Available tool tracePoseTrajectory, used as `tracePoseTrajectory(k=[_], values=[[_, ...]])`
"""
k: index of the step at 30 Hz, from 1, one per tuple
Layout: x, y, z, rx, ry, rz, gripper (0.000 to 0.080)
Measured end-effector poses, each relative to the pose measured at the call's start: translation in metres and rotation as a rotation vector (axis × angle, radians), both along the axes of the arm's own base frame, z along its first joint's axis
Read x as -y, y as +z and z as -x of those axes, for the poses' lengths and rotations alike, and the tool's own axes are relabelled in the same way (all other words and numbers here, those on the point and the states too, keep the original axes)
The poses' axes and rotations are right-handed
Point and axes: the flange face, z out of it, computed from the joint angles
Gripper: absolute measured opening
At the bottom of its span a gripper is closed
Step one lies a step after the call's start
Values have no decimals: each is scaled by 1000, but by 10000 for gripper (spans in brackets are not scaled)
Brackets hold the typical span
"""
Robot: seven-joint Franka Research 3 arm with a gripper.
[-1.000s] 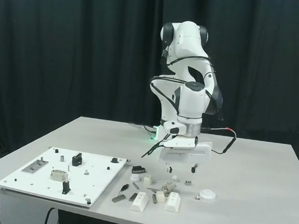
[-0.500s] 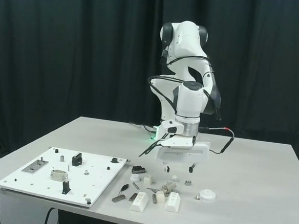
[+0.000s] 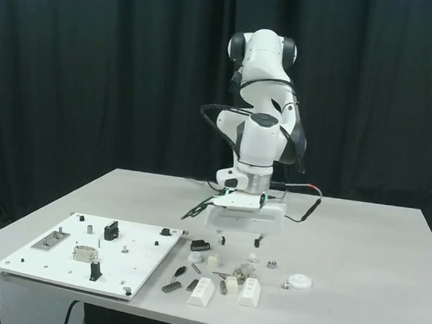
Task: Remove square peg 1.
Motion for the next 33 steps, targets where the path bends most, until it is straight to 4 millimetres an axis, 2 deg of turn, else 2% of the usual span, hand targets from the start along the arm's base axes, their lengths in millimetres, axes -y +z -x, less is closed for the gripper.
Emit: tracePoseTrajectory(k=[12, 23, 33], values=[[61, 14, -16, 9, -37, 74, 800], [140, 31, -29, 28, -108, 141, 800], [218, 44, -29, 35, -151, 163, 800]])
